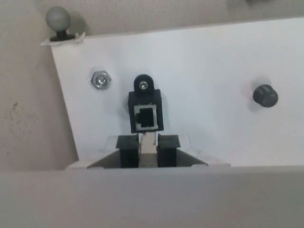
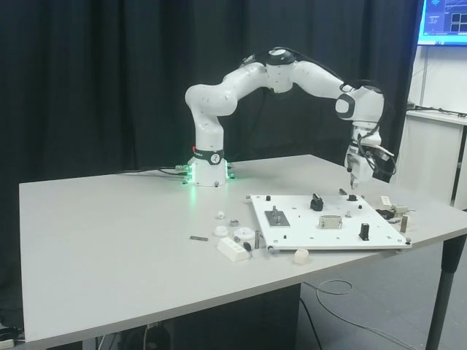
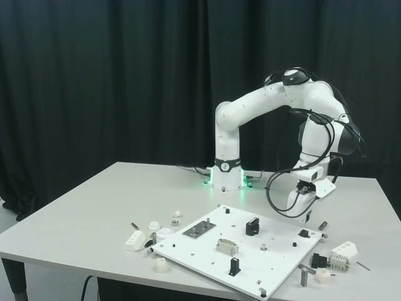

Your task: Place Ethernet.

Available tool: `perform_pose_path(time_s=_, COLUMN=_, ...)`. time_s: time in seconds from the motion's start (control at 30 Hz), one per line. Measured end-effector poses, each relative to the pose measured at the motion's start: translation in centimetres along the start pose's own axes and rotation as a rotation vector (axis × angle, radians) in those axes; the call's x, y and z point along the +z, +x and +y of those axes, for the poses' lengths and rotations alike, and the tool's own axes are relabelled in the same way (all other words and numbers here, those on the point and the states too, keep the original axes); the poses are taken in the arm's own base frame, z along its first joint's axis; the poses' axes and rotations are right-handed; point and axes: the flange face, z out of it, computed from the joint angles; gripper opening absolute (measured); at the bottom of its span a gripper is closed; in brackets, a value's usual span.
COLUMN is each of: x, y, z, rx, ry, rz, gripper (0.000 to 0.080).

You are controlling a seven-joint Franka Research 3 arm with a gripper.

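In the wrist view a black Ethernet socket point(image 1: 146, 112), held by one screw, sits on the white board point(image 1: 213, 61). Its port faces the camera. My gripper point(image 1: 148, 148) hangs just short of it, with the black fingers point(image 1: 127, 148) shut on a small pale Ethernet plug point(image 1: 148, 140). The plug's tip is close to the socket's opening and lined up with it. From the room views, the gripper point(image 2: 352, 172) point(image 3: 306, 217) hovers low over the socket point(image 2: 352, 197) point(image 3: 303, 233) at the board's far corner.
Near the socket on the board are a grey nut point(image 1: 100, 80), a black knob point(image 1: 265, 95) and a grey ball-headed peg point(image 1: 58, 19) at the corner. Other fixtures stand on the board point(image 2: 328, 222). Loose white parts point(image 2: 233, 246) lie beside it, and more connectors point(image 3: 336, 256) lie past its other edge.
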Motion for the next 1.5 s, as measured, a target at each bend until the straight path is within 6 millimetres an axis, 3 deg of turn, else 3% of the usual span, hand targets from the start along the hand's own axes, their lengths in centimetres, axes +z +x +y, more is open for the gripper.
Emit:
perform_pose_path(time_s=1.1, x=-0.8, y=0.1, z=0.1, rx=0.017, ry=-0.001, rz=-0.002, gripper=0.0078)
perform_pose_path(time_s=1.5, x=-1.5, y=0.8, z=-2.8, rx=0.054, ry=0.017, rz=0.017, gripper=0.0078)
